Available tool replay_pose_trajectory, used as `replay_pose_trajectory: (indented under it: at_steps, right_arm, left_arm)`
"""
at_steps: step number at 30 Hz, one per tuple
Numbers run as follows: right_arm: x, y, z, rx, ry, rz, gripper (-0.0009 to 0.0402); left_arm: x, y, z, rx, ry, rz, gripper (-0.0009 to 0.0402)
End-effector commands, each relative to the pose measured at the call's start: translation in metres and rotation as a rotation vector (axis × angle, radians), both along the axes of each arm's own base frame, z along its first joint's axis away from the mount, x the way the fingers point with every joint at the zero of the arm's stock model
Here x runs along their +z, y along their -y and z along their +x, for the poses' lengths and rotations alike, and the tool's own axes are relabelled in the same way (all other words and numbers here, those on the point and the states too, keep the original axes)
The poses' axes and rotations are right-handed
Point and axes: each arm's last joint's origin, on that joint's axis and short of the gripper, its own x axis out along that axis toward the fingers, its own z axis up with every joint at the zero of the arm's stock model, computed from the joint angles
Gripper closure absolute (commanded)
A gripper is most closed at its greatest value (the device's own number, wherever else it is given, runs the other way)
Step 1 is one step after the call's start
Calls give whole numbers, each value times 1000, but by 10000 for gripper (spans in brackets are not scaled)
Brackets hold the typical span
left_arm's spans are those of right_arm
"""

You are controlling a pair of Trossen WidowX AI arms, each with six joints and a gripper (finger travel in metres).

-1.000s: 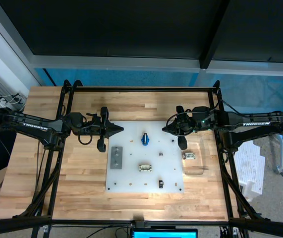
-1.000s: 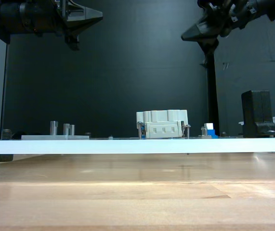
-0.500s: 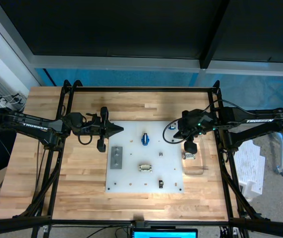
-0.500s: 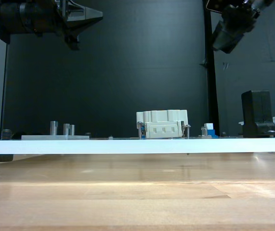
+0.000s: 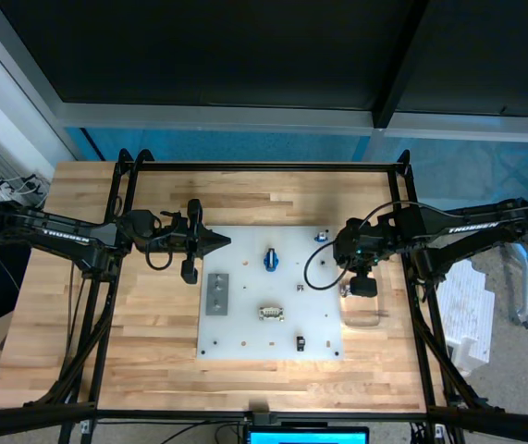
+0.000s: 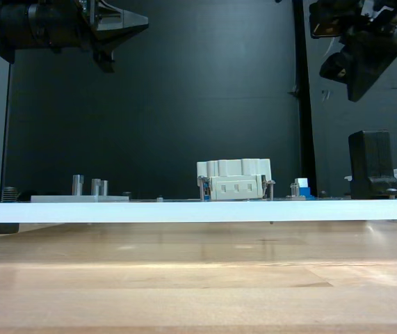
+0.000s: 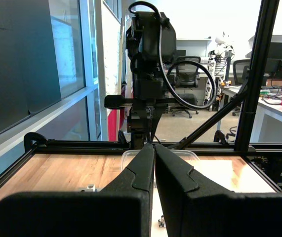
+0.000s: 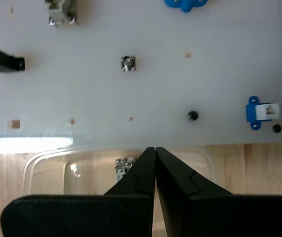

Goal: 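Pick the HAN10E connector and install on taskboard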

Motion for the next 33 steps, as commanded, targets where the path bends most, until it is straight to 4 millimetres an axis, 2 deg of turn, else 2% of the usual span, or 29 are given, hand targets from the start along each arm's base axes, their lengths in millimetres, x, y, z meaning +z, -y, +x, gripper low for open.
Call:
replay_pose_trajectory:
  at_steps: [1, 14, 18, 24, 33]
  right_arm:
    - [-1, -4, -3, 3, -27, -21, 393]
    - [-10, -21, -14, 86, -163, -90, 393]
    - [-13, -22, -14, 95, -183, -95, 380]
    - [-20, -21, -15, 91, -209, -100, 316]
    - [-47, -23, -11, 72, -258, -105, 200]
  left_arm:
    - [0, 0, 0, 0, 0, 0, 392]
    - [0, 0, 0, 0, 0, 0, 392]
    - [0, 0, 0, 0, 0, 0, 392]
    - [0, 0, 0, 0, 0, 0, 392]
    - [0, 0, 0, 0, 0, 0, 392]
